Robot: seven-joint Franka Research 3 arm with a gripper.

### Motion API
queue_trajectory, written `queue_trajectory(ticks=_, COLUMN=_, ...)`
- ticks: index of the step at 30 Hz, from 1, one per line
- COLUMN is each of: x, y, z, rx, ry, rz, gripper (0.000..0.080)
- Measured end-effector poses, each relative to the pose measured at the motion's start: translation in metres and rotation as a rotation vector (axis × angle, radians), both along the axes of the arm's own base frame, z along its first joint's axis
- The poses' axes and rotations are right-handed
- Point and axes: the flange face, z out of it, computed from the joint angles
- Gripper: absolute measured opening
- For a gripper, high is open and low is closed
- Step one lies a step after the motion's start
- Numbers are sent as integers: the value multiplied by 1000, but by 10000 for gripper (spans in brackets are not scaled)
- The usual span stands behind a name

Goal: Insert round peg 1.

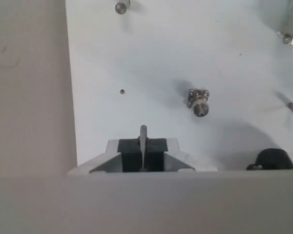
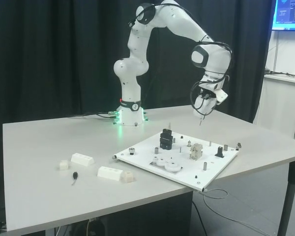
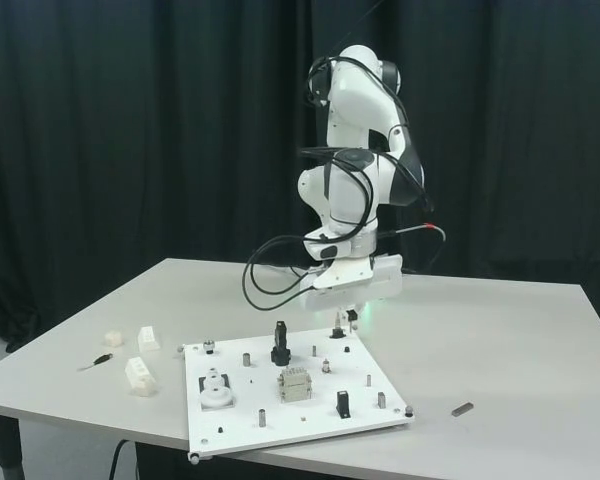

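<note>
My gripper [image 1: 142,155] is shut on a thin grey round peg [image 1: 143,139], which sticks out straight below the black pads [image 1: 129,155]. In the first room view the gripper [image 2: 202,113] hangs well above the far edge of the white board [image 2: 187,172], with the peg [image 2: 201,121] pointing down. The second room view shows the gripper [image 3: 341,312] over the board's [image 3: 300,412] far side. Seen from the wrist, a small round hole [image 1: 122,91] lies in the board [image 1: 185,53], apart from the peg tip.
The board carries a metal threaded fitting [image 1: 198,102], a black part [image 1: 273,159], a black upright clamp [image 2: 165,139], white gears [image 2: 167,163] and several short pins. White blocks [image 2: 109,172] and a small black tool [image 2: 74,175] lie on the grey table. A small grey bar [image 3: 462,408] lies beside the board.
</note>
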Motion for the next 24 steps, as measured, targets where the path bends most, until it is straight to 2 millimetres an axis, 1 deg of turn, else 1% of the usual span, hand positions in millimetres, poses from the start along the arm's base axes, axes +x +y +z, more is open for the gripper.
queue_trajectory(ticks=11, x=-26, y=1, z=-10, rx=26, ry=-37, rz=9, gripper=16)
queue_trajectory(ticks=17, x=-34, y=1, z=-15, rx=35, ry=-61, rz=14, gripper=16)
queue_trajectory(ticks=24, x=-41, y=-1, z=-27, rx=37, ry=-82, rz=14, gripper=16)
